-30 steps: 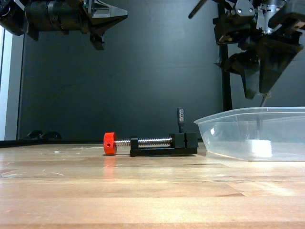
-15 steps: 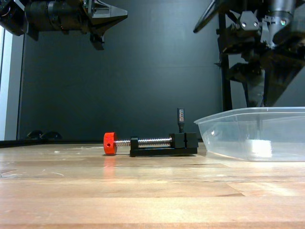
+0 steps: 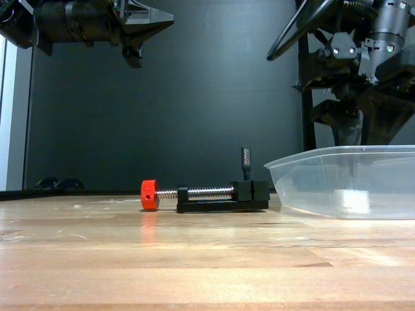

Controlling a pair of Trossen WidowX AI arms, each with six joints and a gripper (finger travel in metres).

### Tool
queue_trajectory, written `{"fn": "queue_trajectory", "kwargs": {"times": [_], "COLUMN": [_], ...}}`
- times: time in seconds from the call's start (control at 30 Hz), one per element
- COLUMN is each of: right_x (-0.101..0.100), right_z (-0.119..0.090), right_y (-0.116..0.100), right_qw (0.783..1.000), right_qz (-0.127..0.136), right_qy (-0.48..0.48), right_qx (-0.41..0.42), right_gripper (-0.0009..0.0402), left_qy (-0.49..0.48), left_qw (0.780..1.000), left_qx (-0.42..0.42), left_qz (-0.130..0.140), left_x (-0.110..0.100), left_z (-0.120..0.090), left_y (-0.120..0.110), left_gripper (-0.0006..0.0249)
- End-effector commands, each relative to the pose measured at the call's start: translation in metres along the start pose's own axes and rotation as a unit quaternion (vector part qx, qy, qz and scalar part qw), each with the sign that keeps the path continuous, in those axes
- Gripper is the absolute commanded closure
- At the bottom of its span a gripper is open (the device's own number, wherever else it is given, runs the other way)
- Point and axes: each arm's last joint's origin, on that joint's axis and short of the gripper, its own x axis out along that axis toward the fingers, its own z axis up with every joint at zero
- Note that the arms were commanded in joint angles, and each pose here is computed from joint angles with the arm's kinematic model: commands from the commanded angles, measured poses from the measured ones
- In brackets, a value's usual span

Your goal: Pick the usb-c connector and install on the hub

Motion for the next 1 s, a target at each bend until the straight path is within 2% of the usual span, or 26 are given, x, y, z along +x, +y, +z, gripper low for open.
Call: {"fn": "queue_trajectory", "kwargs": {"times": [0.03,0.2,0.6,1.0], "right_x": [0.0045,0.0063,0.0085,0.0085], "right_z": [-0.001,-0.0016,-0.0034,-0.0026], "right_y": [0.0002,0.0002,0.0001,-0.0005], "right_qw": [1.0,1.0,1.0,1.0], "right_qz": [0.001,0.001,0.001,-0.009], "right_qy": [0.0,-0.004,-0.004,-0.01], "right_qx": [0.0,0.0,-0.004,-0.003], "right_gripper": [0.0197,0.0203,0.0277,0.0324], "left_qy": [0.0,0.0,0.0,0.0], "left_qw": [1.0,1.0,1.0,1.0], "left_qx": [0.0,0.0,0.0,0.0], "left_qz": [0.0,0.0,0.0,0.0], "left_x": [0.0,0.0,0.0,0.0], "left_z": [0.0,0.0,0.0,0.0], "left_y": [0.0,0.0001,0.0001,0.0001], "left_gripper": [0.0243,0.0243,0.0243,0.0243]}}
